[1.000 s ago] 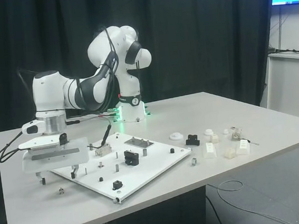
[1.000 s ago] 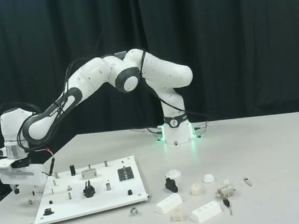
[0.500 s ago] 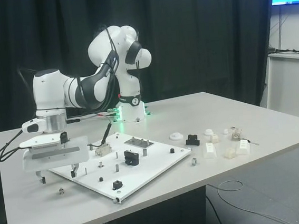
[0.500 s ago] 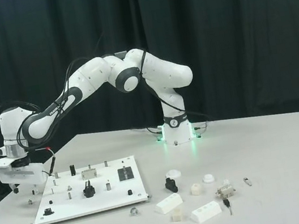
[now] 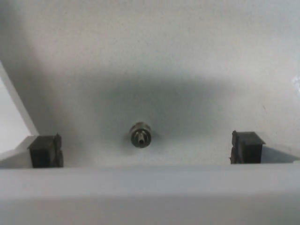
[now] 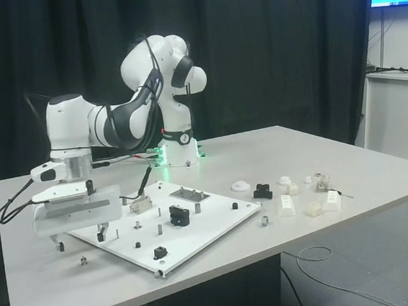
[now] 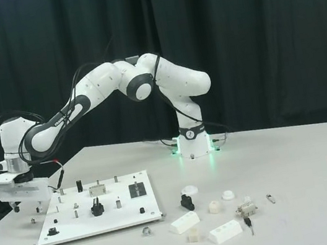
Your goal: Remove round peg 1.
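Beneath the wrist camera, round peg 1 stands upright on the matte grey counter, long axis vertical, its small metallic cylinder seen end-on, just off the white board edge. Gripper open, empty; both black blocky fingertips flank the peg, apart from it. Versus 0.5 s ago: gripper has risen slightly above the peg. Farther off, white moulded parts lie scattered beyond the board.
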